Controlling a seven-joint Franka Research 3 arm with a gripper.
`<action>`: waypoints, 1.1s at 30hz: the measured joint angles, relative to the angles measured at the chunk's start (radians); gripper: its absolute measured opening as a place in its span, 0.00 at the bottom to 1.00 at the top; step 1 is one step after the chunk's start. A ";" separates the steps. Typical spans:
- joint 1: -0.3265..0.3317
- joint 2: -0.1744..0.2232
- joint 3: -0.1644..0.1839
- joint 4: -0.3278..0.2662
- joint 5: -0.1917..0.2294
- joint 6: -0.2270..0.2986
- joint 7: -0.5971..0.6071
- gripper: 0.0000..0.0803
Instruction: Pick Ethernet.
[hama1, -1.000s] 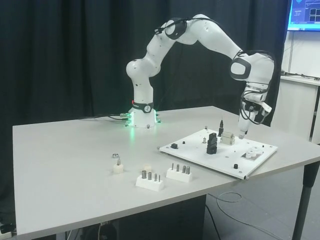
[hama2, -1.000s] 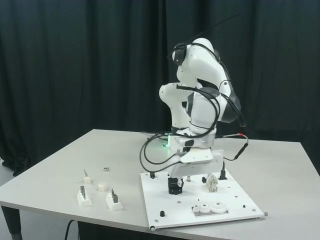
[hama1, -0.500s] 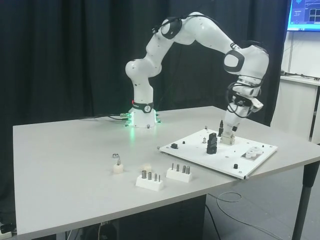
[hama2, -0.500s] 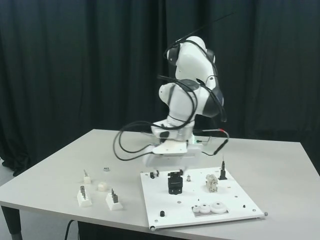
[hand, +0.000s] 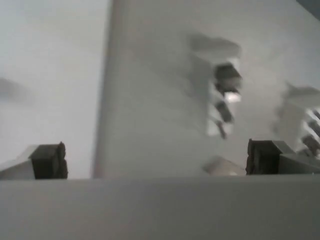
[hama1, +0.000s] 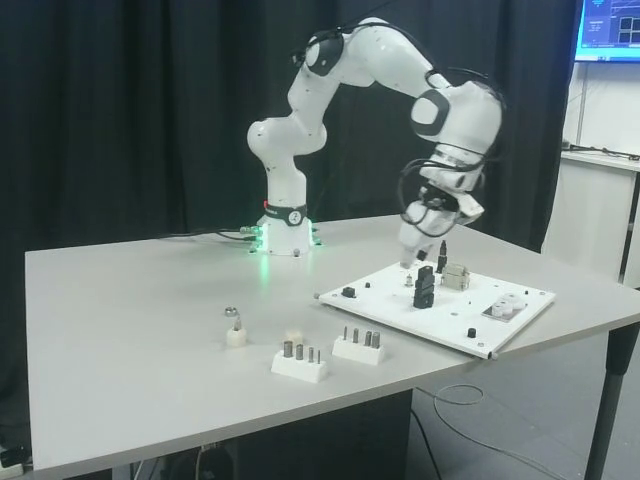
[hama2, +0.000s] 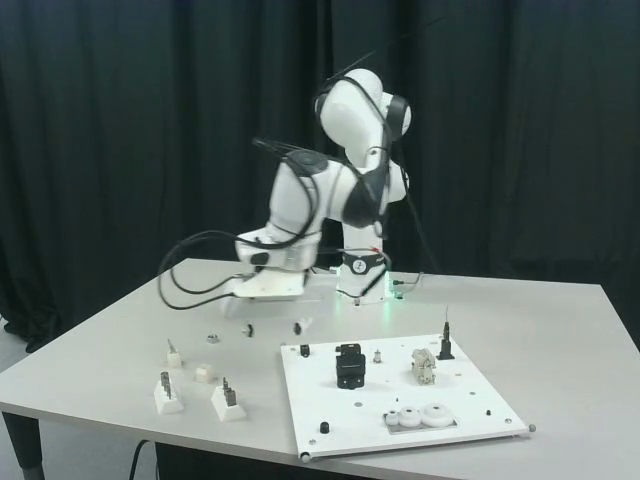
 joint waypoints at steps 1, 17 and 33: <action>-0.016 -0.001 0.008 0.000 -0.006 -0.002 -0.010 1.00; -0.264 -0.011 0.097 -0.001 -0.036 -0.008 -0.177 1.00; -0.394 0.003 0.089 -0.014 -0.035 0.074 -0.253 1.00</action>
